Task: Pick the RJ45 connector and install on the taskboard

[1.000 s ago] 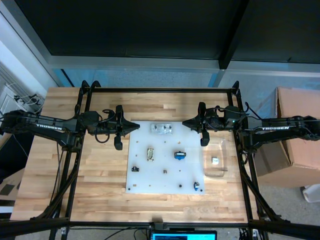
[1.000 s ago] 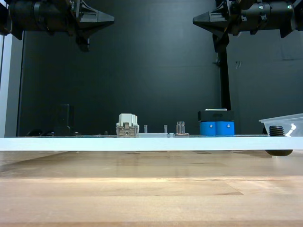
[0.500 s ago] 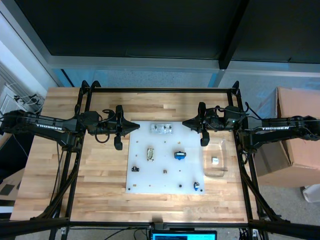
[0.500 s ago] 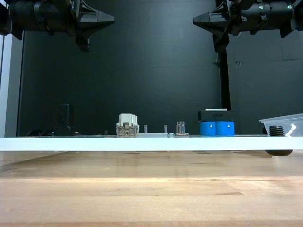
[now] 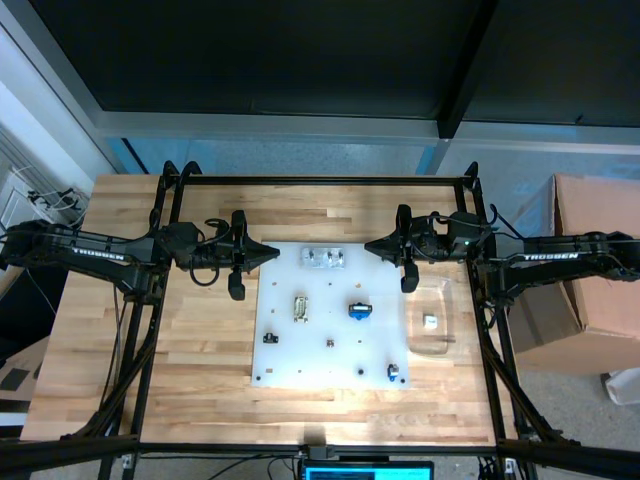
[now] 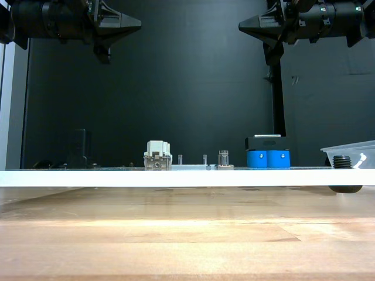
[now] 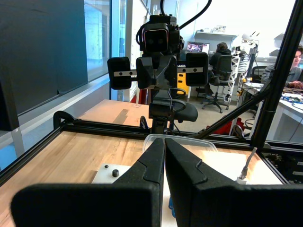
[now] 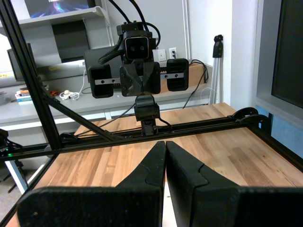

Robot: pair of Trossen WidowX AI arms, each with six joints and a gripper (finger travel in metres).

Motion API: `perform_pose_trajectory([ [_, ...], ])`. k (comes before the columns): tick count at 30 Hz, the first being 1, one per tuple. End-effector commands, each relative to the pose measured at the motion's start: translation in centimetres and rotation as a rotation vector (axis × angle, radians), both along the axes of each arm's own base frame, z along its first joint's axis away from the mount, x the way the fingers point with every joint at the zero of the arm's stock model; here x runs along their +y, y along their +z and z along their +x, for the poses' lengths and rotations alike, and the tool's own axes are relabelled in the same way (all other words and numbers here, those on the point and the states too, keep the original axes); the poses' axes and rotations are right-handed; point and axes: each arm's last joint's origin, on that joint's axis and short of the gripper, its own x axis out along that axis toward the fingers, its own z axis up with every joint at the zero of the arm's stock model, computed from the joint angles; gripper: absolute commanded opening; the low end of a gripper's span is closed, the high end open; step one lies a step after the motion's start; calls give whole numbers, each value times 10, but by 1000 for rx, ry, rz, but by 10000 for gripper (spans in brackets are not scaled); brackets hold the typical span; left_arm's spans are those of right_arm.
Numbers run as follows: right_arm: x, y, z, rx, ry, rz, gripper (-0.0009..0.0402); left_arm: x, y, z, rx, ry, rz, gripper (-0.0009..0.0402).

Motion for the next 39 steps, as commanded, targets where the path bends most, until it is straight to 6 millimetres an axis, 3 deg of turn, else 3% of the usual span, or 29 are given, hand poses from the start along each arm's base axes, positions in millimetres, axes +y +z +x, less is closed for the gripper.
perform_pose_trajectory([
  [1,0,-1,0,14,0,2,0,0,0,0,0,0,0,0],
  [39,0,-2,0,22,0,3,0,0,0,0,0,0,0,0],
])
